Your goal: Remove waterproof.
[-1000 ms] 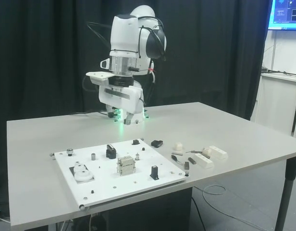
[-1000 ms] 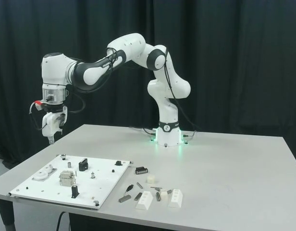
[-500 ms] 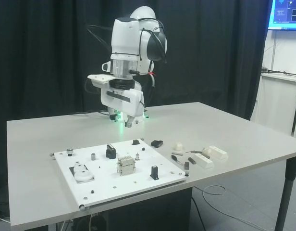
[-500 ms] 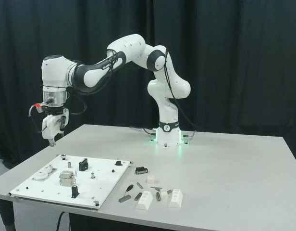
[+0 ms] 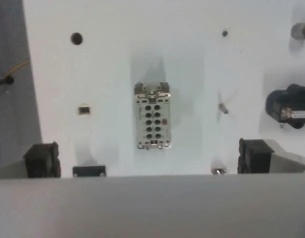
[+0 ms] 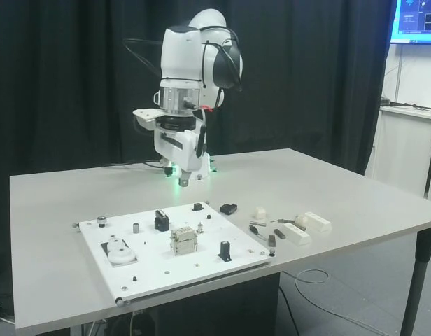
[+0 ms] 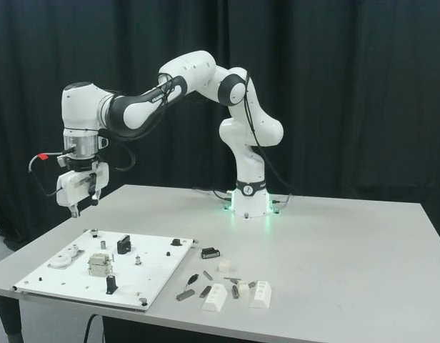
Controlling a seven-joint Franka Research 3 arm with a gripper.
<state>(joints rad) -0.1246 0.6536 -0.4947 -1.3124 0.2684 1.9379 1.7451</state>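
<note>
Rotated at the wrist since a second ago and hanging high over the white board (image 6: 170, 245), well clear of every part. Gripper (image 5: 147, 158) spread wide, black fingertips (image 5: 42, 159) empty at either side of the wrist view. Centred between them, a multi-pin connector (image 5: 152, 115), probably the waterproof part, seated upright mid-board, just beside a small pin (image 5: 222, 107) and near a black connector (image 5: 289, 105). Still to descend and grasp. Risk: descending off-centre, clipping the pin or striking the connector's top rather than straddling it; pulling askew could jam it or lift the board.
</note>
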